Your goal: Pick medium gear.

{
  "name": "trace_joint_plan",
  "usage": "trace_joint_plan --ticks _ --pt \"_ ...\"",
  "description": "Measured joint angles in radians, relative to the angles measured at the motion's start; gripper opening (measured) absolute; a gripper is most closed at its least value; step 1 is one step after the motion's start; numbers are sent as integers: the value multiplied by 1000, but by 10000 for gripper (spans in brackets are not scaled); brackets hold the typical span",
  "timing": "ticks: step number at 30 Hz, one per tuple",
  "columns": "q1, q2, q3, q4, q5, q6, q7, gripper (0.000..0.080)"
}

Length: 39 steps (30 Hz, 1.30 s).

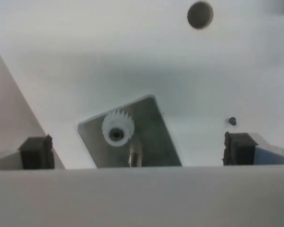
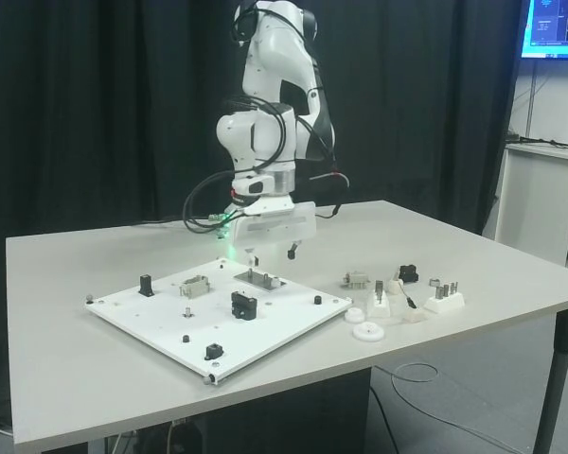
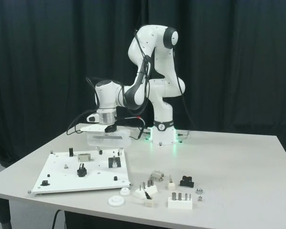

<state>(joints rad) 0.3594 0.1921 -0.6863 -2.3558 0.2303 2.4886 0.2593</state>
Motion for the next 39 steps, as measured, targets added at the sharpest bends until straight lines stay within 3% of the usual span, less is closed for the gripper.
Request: trace_joint_plan --ticks 17,27,39 --pt "43 22 19 105 0 6 64 800" --pt "45 104 69 188 19 10 97 800" --pt "41 216 117 283 105 11 113 800"
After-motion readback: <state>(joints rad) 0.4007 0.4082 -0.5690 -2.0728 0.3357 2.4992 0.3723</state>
